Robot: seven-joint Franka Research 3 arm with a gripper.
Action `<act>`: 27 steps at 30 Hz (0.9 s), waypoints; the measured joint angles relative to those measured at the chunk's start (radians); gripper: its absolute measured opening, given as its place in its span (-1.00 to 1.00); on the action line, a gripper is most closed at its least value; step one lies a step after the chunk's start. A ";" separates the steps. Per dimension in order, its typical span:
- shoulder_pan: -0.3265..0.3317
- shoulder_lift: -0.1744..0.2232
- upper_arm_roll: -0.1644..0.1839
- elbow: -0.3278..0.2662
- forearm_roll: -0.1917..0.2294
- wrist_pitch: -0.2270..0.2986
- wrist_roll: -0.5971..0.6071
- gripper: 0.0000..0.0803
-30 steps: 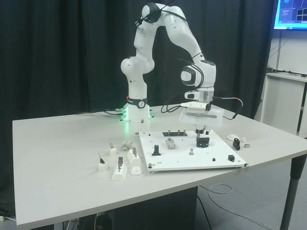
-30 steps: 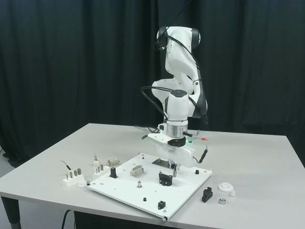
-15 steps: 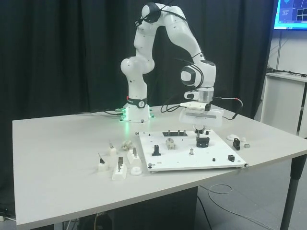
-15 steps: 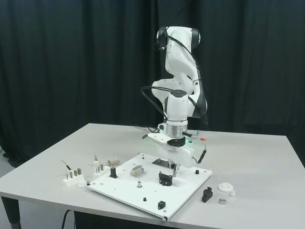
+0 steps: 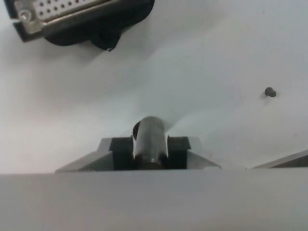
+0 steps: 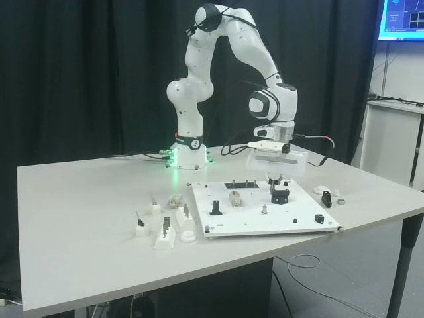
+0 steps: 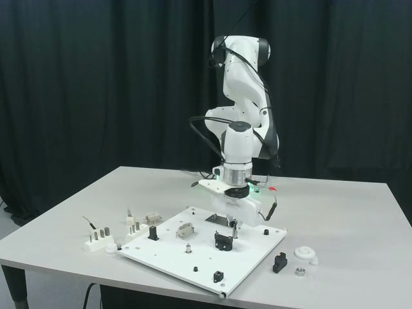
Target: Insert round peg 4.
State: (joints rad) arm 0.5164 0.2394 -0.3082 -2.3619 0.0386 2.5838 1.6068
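Gripper (image 5: 150, 161) is clamped on a round metal peg (image 5: 149, 139), held upright between both fingers just above the white board (image 7: 248, 254). In the room views the gripper (image 6: 273, 179) hangs over the board's far right area, near the black bracket (image 6: 280, 196); the grey connector (image 5: 72, 14) lies nearby on the board. Loose parts sit on the tabletop (image 6: 79, 218) by the board's left edge and right edge.

A grey table (image 6: 79, 218) carries a white board (image 6: 252, 222) with small black brackets (image 6: 280, 195) on it. Beside the board lie white blocks (image 6: 165, 235) with little pins, and past its other side a white gear (image 7: 302, 252). Black curtains (image 7: 96, 84) hang behind.
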 joint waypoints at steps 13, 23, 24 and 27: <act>0.000 0.002 0.011 0.000 0.000 0.003 0.000 -0.63; -0.001 0.003 0.011 -0.001 0.000 0.004 0.000 -0.63; -0.002 0.003 0.011 -0.001 0.000 0.004 0.000 -0.63; -0.002 0.003 0.011 -0.001 0.000 0.004 0.002 -0.63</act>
State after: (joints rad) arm 0.5146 0.2423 -0.2970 -2.3626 0.0383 2.5877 1.6092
